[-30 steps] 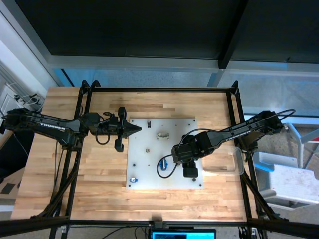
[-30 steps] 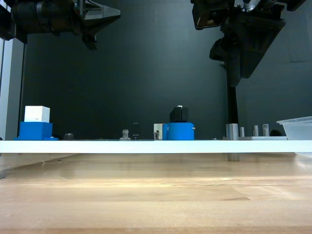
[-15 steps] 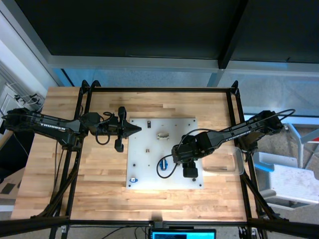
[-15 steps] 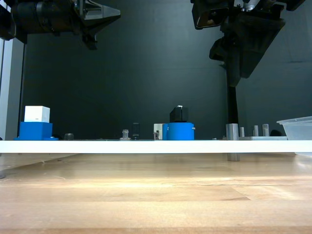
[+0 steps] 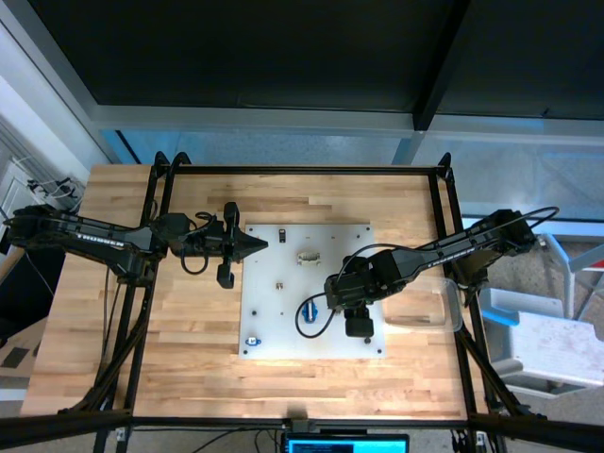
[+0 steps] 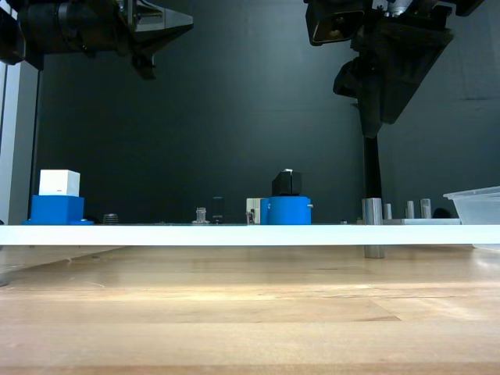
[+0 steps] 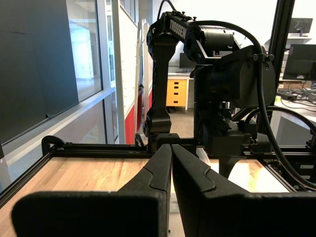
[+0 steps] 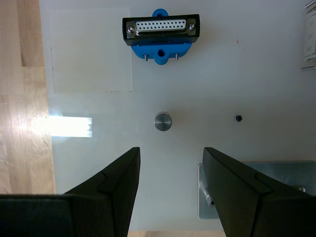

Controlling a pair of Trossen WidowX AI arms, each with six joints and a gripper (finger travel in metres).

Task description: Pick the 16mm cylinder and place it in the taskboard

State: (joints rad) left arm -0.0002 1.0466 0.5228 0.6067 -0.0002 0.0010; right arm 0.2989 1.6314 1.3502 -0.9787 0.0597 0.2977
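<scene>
Right claw (image 8: 171,152), fingers spread, hovers over the upright 16mm cylinder (image 8: 162,121) — seemingly seated in the taskboard (image 8: 207,74); closed left claw (image 7: 171,148) parked left.

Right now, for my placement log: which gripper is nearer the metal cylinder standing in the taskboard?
Right. The right gripper hangs above the cylinder, fingers open, not touching it. The left gripper is held high at the taskboard's left edge, fingers shut, well away.
</scene>
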